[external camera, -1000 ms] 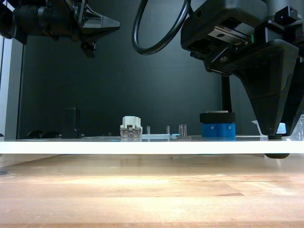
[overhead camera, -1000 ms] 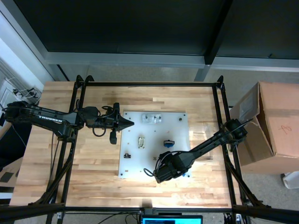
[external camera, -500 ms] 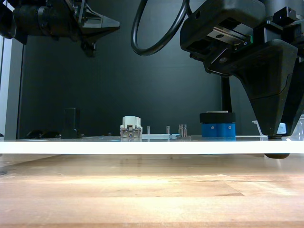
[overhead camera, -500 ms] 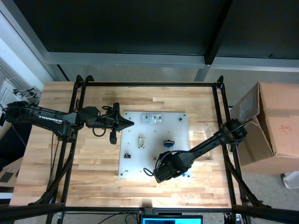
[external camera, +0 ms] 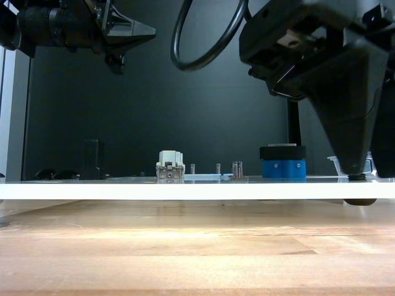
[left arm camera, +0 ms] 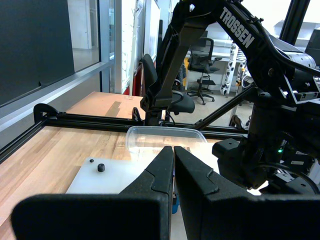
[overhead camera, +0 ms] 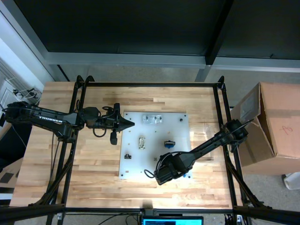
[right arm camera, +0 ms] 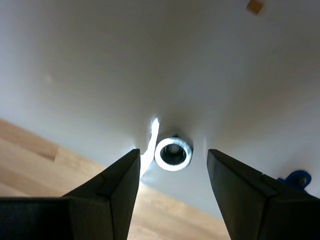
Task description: Pick the M12 nut and place it on its threads and fasten
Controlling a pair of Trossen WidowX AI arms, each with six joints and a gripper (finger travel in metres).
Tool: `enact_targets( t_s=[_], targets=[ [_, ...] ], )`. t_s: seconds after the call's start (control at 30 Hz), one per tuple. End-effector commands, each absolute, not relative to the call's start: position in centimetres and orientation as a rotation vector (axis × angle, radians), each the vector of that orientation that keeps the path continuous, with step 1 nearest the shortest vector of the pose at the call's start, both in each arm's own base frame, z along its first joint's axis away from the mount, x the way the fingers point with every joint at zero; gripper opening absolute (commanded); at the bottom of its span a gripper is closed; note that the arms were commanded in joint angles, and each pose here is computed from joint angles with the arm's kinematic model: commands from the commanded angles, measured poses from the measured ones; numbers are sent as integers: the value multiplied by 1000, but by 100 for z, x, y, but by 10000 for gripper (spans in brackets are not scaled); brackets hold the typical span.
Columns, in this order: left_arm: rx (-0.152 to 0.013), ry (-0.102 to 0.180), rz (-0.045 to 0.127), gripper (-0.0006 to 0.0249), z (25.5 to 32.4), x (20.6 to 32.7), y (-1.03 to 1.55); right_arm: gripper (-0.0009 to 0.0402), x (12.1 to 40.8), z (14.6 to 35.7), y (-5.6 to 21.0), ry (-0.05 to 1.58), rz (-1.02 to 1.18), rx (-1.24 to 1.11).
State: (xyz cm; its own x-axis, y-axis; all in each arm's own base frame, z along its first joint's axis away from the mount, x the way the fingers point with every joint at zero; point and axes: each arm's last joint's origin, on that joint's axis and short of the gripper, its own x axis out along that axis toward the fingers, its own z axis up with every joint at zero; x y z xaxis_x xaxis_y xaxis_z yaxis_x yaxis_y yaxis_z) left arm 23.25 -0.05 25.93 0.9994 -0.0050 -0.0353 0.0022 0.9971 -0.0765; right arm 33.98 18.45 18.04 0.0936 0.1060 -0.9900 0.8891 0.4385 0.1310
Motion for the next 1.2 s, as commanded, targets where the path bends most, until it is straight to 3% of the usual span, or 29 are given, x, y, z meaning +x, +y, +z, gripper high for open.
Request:
enact_targets(
  t_s=[0.03,0.27,0.5,0.63,0.77,0.87,1.2],
  targets=[
    [-77,36,-3,0,2592,2325,-4,193,3385,1882,1839,1363,-719,981],
    [-77,36,-4,0,2592,2325,-5,192,3335,2100,1800,1354,-599,928],
    [-77,35,-4,0,2593,2325,-5,175,3250,2179,1761,1480,-252,553],
    [-77,35,-3,0,2593,2325,-4,105,3249,2172,1762,1486,-106,386],
    [-77,35,-3,0,2593,2325,-4,-8,3265,2125,1769,1490,-47,300],
    [-77,35,-3,0,2593,2325,-4,12,3281,2095,1758,1467,-67,240],
    [-76,35,-3,0,2593,2325,-4,0,3313,2020,1734,1418,-79,42]
  ],
)
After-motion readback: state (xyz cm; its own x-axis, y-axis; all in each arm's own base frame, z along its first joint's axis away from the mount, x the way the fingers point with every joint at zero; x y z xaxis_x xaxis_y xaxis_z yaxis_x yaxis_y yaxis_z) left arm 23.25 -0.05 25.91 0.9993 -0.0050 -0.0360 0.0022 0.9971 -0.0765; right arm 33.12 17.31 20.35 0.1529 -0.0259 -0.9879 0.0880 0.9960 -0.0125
